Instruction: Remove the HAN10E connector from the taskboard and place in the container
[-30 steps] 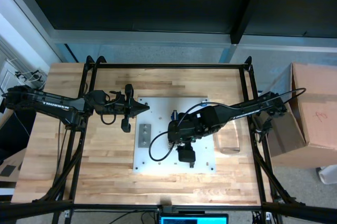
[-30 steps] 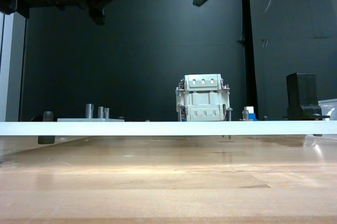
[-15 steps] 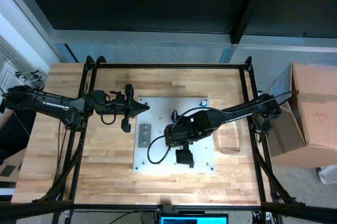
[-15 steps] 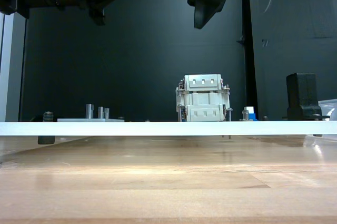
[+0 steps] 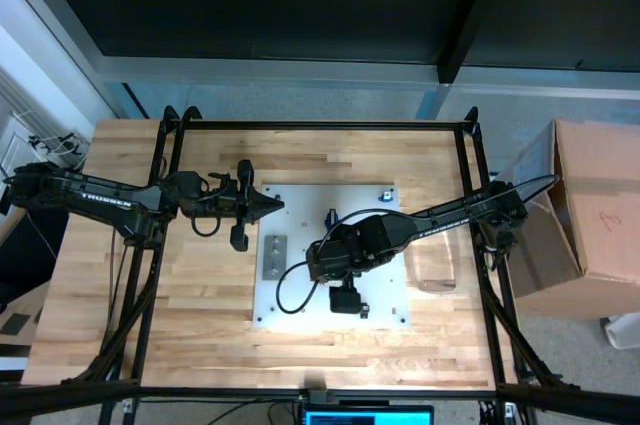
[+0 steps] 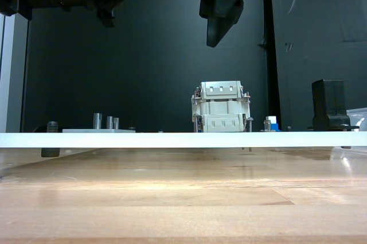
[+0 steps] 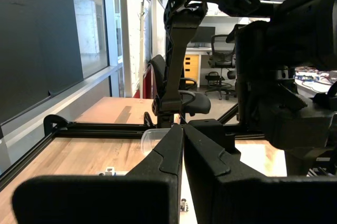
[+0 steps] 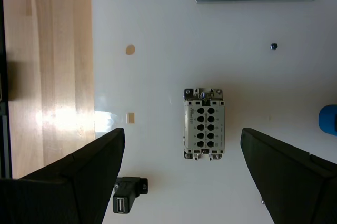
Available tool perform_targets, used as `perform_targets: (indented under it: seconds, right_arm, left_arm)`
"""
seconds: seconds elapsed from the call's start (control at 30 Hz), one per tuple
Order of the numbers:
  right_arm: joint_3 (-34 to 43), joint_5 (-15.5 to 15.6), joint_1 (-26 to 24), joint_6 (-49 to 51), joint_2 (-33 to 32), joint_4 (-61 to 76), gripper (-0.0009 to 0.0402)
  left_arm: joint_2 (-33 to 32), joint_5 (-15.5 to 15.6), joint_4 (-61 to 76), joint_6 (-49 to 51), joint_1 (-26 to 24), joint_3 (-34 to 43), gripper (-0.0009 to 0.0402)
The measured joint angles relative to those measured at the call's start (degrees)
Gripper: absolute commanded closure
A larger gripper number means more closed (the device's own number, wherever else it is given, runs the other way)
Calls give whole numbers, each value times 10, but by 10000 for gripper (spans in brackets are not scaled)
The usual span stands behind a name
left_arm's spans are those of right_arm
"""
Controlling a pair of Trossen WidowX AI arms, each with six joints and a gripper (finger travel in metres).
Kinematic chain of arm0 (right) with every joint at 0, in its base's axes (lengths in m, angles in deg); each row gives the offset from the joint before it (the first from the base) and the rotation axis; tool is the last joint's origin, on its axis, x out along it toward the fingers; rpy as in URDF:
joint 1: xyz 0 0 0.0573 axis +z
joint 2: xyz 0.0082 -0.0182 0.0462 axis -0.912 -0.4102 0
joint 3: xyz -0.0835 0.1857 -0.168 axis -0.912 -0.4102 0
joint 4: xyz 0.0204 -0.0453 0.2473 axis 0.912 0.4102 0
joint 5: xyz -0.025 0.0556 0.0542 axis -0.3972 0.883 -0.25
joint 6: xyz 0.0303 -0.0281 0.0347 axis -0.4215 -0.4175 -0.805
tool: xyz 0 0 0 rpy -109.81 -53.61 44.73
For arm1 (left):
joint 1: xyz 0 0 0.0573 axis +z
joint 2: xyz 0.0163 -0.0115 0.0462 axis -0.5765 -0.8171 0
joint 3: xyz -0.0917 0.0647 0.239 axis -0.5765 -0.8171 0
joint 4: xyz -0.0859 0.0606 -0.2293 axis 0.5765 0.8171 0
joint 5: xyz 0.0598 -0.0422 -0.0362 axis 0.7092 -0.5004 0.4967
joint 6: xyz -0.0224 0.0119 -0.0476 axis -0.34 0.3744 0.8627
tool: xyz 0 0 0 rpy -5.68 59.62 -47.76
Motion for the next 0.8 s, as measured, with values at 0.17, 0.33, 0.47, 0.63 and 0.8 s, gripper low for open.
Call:
perform_targets:
  seconds: [0.17,0.33,0.47,0.63,0.8]
  right_arm:
    - [-3,0,0,0,-10,-7,83]
    - [-7,0,0,0,-21,-14,86]
    - [-7,0,-1,0,-32,-20,97]
    - [-7,5,-2,0,-41,-32,113]
    - [-8,9,-2,0,-48,-36,132]
  left_arm:
    - [0,0,0,0,0,0,393]
    - [0,0,0,0,0,0,393]
    - [0,0,0,0,0,0,393]
    - [0,0,0,0,0,0,393]
    - [0,0,0,0,0,0,393]
